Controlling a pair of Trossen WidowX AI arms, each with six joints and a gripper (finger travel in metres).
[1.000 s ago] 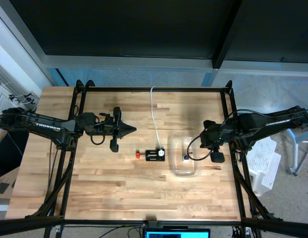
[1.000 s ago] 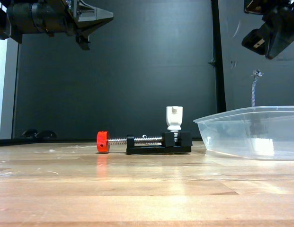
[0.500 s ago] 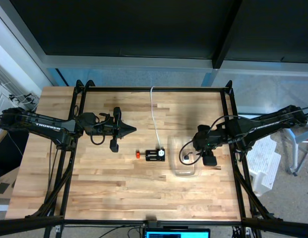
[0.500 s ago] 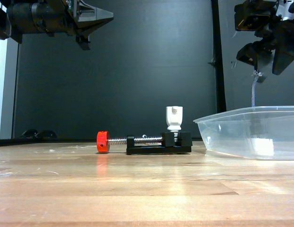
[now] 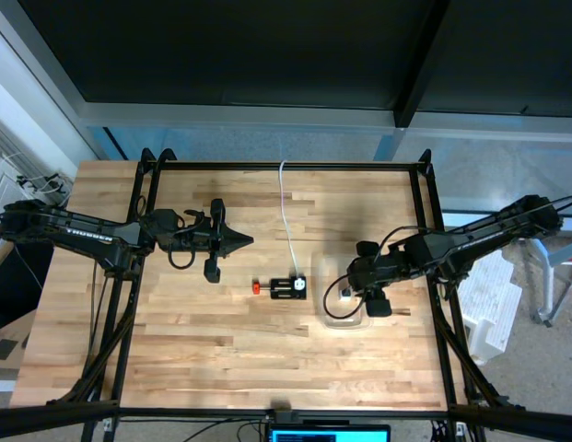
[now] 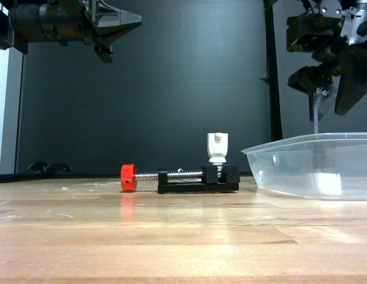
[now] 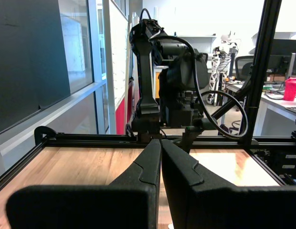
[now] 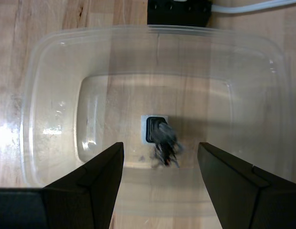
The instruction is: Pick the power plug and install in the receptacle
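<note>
The power plug (image 8: 156, 130) is a small black body on a white square base with a short wire, lying inside the clear tray (image 8: 38, 71). In the high view the power plug (image 5: 344, 294) shows near the tray's left part. My right gripper (image 8: 159, 191) hangs open above the tray, one finger on each side of the plug and well clear of it. The receptacle (image 5: 299, 283) is a white socket held upright in the black vise (image 5: 284, 288), its white cable (image 5: 286, 212) running to the far edge. My left gripper (image 5: 244, 241) is shut and empty, parked high at the left.
The vise's red knob (image 5: 255, 287) points left. In the low view the receptacle (image 6: 217, 147) stands above the vise (image 6: 198, 177), just left of the tray wall (image 6: 278, 168). A black frame runs round the table's edges.
My right arm has swung left and come down, from beside the tray to directly over it. The left arm has stayed put.
</note>
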